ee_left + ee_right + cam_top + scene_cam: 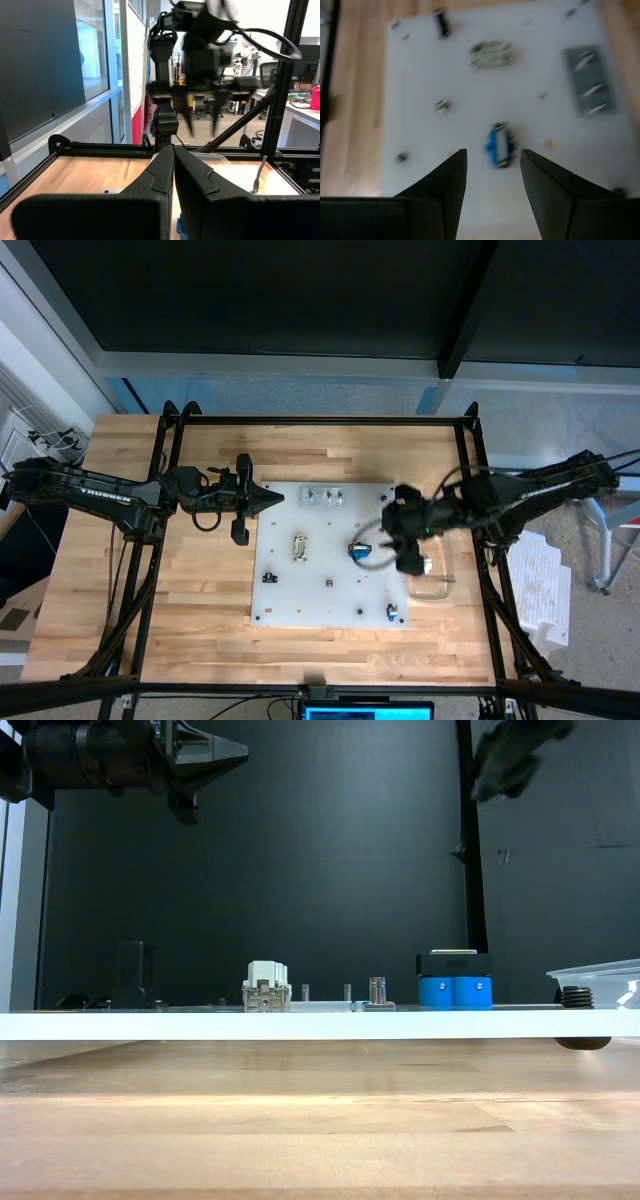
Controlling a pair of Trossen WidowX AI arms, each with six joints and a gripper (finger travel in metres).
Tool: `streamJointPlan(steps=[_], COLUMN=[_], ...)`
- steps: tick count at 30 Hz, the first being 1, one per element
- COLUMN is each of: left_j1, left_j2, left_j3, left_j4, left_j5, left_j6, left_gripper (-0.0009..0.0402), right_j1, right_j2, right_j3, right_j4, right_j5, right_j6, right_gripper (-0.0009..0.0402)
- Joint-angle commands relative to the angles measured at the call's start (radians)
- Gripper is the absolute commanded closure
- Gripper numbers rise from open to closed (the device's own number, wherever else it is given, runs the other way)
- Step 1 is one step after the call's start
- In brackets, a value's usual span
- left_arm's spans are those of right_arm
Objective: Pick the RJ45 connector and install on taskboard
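Across the centre of the high view, a white rectangular task board (310, 600) lies on a pale plank-wood worktop (130, 570). At the frame's left, the left arm's black pincer (278, 498) hovers by the board's far left corner, clenched on nothing, its fingers pressed together. From the right, the right arm's black pincer (405, 552) hangs high above the board's right side. Its fingers (445, 190) stand released, with nothing between them but a blue component (499, 145) on the board far below.

Just off the board's right edge sits a clear plastic tray (438, 594), partly hidden by that pincer, so I cannot tell what it holds. At the board's lower right corner is the small blue jack (393, 613). The grey-booted RJ45 connector cannot be picked out in any view, and whether it sits in the jack is not settled.

Judging by the empty, released pincer, the carrying is likely over. What is left is to confirm the seating, or to fetch the plug if it is not in.

A black metal frame (320, 421) fences the worktop. Dark panels (250, 290) fill the top of the frame, and a lit blue screen (368, 710) glows at the bottom edge.
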Motion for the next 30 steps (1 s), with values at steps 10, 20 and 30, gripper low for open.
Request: streamJointPlan(steps=[10,20,30], left_j1=[0.0,0.0,0.0], left_j2=[0.0,0.0,0.0], left_j3=[0.0,0.0,0.0], left_j4=[0.0,0.0,0.0], left_j5=[0.0,0.0,0.0], left_j6=[0.0,0.0,0.0], left_gripper=[0.0393,0.0393,0.0393], right_j1=[-0.193,-0.279,-0.286], right_j2=[-0.035,-0.105,-0.192], right_j3=[-0.002,-0.076,-0.256], right_j4=[0.146,0.372,0.684], right_j5=[-0.025,-0.077,-0.147], right_j6=[-0.223,-0.291,-0.287], right_gripper=[0.0378,0.0392,0.0393])
